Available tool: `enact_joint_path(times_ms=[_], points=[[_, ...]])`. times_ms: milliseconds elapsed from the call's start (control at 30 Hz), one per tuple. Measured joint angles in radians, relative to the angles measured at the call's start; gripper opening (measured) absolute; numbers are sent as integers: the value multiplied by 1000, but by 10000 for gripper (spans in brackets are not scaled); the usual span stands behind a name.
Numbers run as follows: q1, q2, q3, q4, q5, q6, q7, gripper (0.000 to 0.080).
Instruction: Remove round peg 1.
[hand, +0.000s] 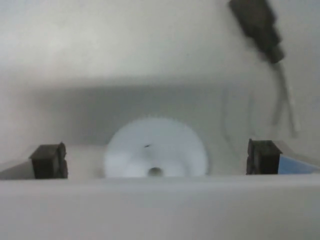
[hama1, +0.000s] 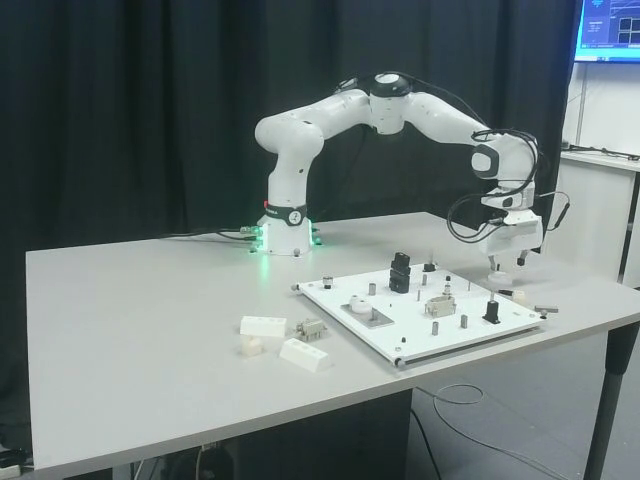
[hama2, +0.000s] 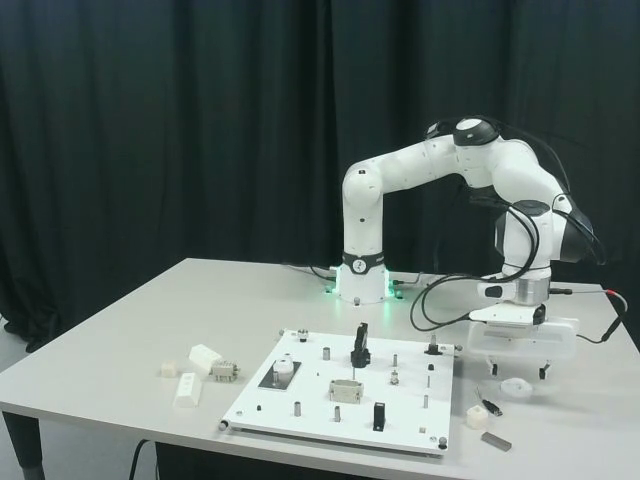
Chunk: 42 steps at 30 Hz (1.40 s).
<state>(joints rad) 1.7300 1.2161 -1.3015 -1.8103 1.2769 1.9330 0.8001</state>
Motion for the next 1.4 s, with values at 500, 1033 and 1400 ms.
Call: enact_joint_path(times_ms=[500, 1033, 1400], points=[[-49, 0, -47, -46, -133, -2, -66, 800], [-120, -21, -54, -126, -94, -62, -236, 800], [-130, -21, -34, -150, -40, -74, -277, 800]])
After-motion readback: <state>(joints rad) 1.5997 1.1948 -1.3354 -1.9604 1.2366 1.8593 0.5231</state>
